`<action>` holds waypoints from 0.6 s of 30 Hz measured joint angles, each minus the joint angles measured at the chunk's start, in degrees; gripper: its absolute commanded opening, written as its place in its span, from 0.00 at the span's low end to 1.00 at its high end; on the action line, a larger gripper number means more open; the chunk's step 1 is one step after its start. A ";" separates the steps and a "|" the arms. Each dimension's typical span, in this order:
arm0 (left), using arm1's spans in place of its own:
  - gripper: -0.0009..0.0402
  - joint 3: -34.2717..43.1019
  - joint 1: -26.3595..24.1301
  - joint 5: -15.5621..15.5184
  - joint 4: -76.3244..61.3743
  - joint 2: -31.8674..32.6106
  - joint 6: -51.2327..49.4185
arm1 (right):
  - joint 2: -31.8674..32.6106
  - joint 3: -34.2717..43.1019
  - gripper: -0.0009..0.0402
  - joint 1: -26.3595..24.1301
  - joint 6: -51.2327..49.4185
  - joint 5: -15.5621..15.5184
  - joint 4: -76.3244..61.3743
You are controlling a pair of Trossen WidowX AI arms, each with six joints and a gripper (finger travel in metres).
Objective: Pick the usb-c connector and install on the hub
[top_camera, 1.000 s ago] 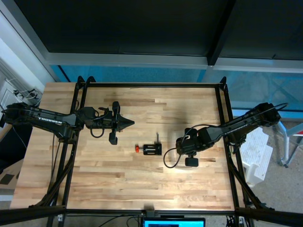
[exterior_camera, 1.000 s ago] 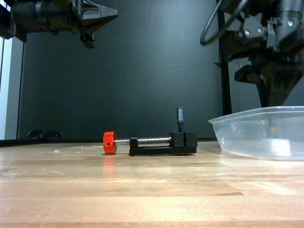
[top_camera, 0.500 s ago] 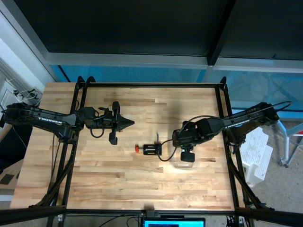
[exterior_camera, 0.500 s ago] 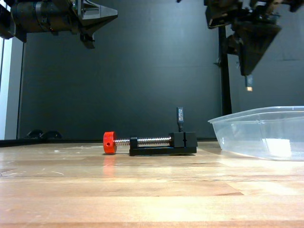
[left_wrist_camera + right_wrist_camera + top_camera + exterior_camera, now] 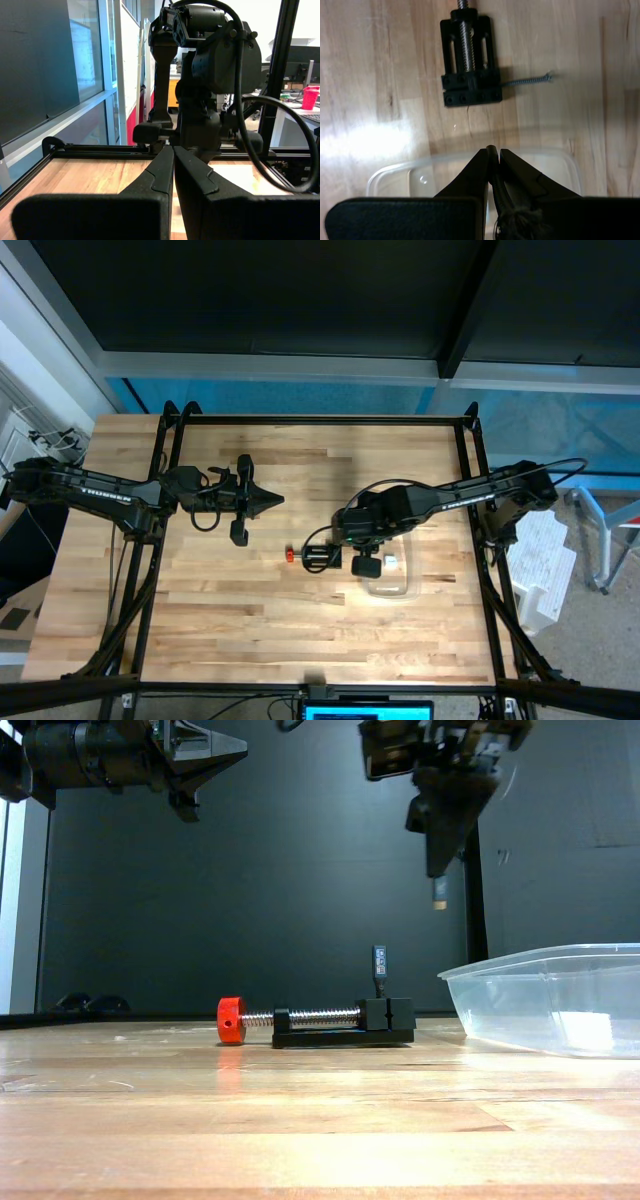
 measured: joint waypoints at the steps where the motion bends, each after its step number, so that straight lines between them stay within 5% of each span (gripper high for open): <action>1: 0.02 -0.02 0.00 -0.02 -0.02 0.00 -0.02 | 0.72 0.66 0.02 -0.07 -0.35 0.00 0.07; 18: 0.02 -0.02 0.00 -0.02 -0.02 0.00 0.00 | 10.25 9.16 0.02 -0.31 -3.17 -0.09 1.42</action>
